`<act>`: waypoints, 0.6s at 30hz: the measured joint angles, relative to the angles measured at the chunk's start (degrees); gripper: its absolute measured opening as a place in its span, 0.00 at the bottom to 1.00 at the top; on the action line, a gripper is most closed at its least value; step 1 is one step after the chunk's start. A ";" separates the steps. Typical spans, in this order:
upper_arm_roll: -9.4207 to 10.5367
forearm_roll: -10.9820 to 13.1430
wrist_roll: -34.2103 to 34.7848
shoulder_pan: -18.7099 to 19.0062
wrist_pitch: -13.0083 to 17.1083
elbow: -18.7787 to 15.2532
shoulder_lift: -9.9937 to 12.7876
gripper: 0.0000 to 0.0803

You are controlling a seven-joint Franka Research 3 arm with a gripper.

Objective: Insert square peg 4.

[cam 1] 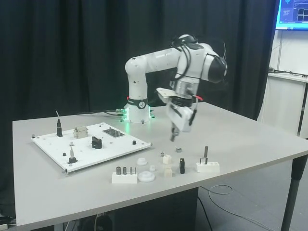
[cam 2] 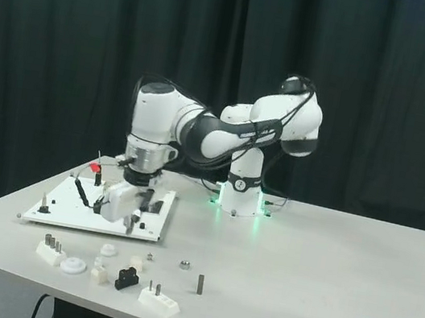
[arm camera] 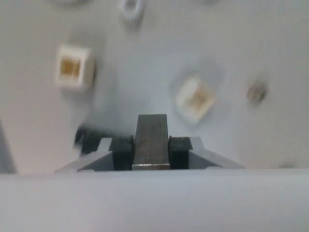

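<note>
Clenching a square peg [arm camera: 151, 140], the claw [arm camera: 150, 151] hangs above two white sockets [arm camera: 73, 66].

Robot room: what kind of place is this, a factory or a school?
Probably a robotics lab: a white robot arm bolted to a grey table, black curtains behind, and a white practice board.

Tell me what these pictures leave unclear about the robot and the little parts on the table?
- Wrist view: the hand grips a square peg; its upper end is cut off by the hand's body.
- Wrist view: two white square blocks are blurred; their holes' fit is unreadable.
- First room view: the peg is too small to tell which it is.
- Second room view: the hand hides the peg.
</note>
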 joint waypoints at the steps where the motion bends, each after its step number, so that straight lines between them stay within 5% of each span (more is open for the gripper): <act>1: -0.80 0.14 -1.38 0.09 -0.17 -0.79 0.89 0.19; 7: -0.51 -1.42 -7.27 0.44 2.58 -5.91 -0.15 0.19; 18: -2.51 -0.74 -20.78 0.47 2.76 -13.66 -0.89 0.19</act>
